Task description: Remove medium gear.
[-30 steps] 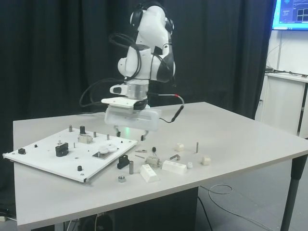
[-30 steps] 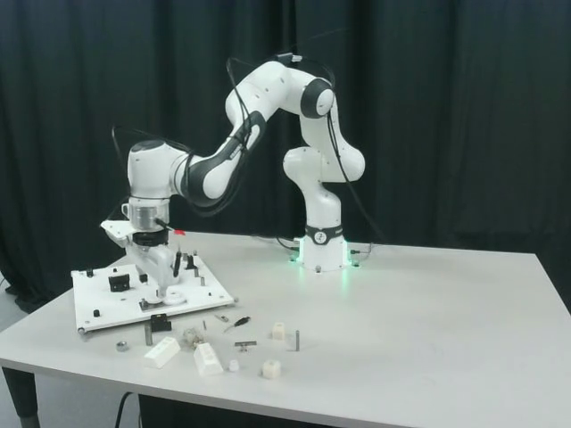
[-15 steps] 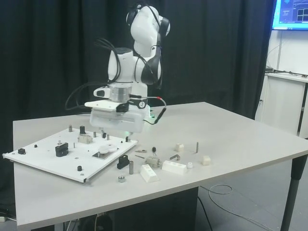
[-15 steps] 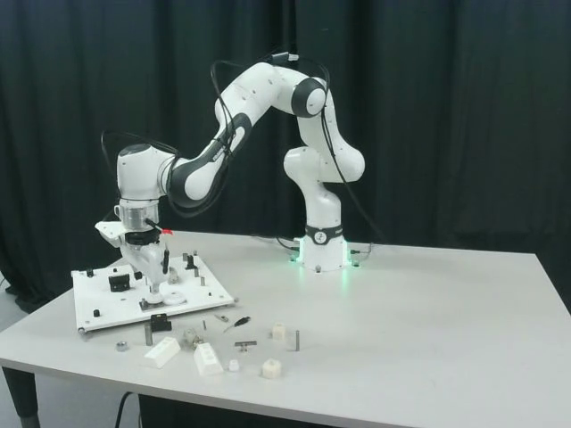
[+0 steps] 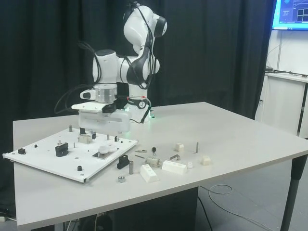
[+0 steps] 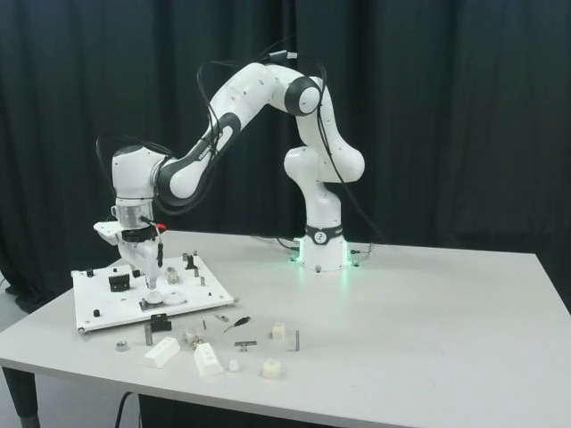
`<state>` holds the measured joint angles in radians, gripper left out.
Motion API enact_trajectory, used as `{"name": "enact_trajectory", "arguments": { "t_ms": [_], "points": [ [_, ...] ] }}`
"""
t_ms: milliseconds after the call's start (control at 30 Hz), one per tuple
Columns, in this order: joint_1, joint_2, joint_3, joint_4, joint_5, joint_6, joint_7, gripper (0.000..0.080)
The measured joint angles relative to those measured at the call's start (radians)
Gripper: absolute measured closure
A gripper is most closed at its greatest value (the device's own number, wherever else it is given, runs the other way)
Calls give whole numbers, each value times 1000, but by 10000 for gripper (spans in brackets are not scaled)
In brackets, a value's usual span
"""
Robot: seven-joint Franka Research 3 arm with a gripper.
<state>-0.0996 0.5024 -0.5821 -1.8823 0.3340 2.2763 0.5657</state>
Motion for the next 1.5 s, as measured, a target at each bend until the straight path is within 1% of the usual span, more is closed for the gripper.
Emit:
{"name": "enact_trajectory", "arguments": {
  "t_ms": [267,467,800,1000,1500],
  "points": [
    [-1,0,-19,-42,93,33,-109,3],
    [0,-1,-21,-68,134,62,-131,3],
    [9,-2,-21,-111,173,132,-130,3],
    [16,-4,-21,-135,191,162,-120,3],
    [19,-4,-24,-167,192,181,-95,3]
  ]
}}
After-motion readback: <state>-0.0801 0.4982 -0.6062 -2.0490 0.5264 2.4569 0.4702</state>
